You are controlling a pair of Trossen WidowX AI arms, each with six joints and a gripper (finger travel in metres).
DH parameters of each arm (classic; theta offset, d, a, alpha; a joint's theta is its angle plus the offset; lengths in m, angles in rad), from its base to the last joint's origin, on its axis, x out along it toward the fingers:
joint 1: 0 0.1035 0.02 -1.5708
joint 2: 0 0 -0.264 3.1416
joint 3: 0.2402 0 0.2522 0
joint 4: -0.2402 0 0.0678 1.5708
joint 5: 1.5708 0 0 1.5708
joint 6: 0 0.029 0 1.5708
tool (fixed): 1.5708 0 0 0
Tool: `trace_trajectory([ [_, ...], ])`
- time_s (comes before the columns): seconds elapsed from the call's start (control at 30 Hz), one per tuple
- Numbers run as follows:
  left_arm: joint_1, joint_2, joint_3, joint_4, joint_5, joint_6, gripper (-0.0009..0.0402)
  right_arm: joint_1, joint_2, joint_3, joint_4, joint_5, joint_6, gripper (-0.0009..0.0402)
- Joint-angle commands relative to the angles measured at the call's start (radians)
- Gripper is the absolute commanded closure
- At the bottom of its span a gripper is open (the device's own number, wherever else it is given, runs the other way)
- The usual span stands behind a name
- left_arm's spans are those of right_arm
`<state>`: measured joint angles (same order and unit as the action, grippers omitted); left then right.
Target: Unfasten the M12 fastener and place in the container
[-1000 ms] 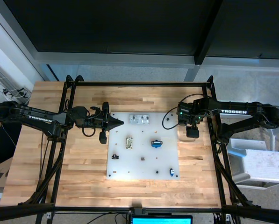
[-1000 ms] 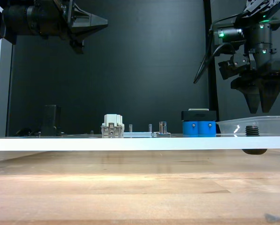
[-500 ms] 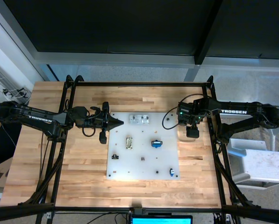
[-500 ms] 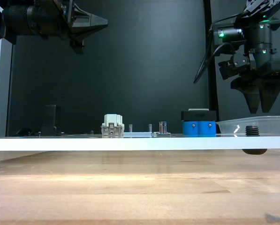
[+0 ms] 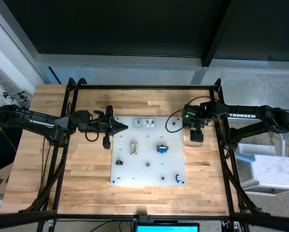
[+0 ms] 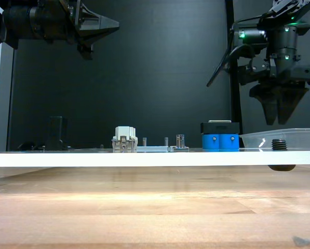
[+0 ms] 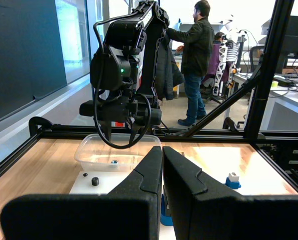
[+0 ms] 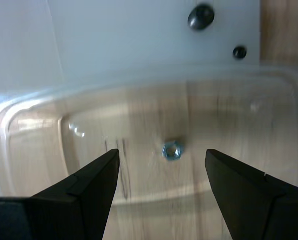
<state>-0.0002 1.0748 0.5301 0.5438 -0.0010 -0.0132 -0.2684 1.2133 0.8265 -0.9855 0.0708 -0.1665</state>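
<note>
Right tool [image 6: 277, 122], spread wide and empty, has drifted slightly sideways above the clear rounded plastic container [image 8: 34, 120], where you see the small silver M12 nut [image 8: 171, 150] lying loose. Placement looks done. Left tool [image 7: 162, 149], closed on nothing, hangs well apart from that container.

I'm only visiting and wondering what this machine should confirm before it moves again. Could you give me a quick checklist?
1. Small silver nut lies inside the clear plastic tub: ok.
2. Short black ribbed stud on the flat white board is bare, ribs showing: ok.
3. Right gripper is open, holds nothing and hangs above the tub: ok.
4. Left gripper is shut and raised over the board's left edge, far from the tub: ok.
5. Space above the right gripper for lifting away looks free: ok.
6. Nut's threads undamaged: cannot tell.
</note>
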Motion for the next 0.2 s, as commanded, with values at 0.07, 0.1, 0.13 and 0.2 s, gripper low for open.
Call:
trace_trajectory([
  [0.07,0.0,0.0,0.0,0.0,0.0,0.0,0.0393,0.0,0.0,0.0,0.039,-0.001,0.002,0.0153],
  [0.1,0.0,0.0,0.0,0.0,0.0,0.0,0.0393,0.0,0.0,0.0,0.042,0.0,0.001,0.0153],
  [0.13,0.0,0.0,0.0,0.0,0.0,0.0,0.0393,0.0,0.0,0.0,0.042,-0.001,0.001,0.0153],
  [0.2,0.0,0.0,0.0,0.0,0.0,0.0,0.0393,0.0,0.0,0.0,0.042,-0.001,0.001,0.0153],
])
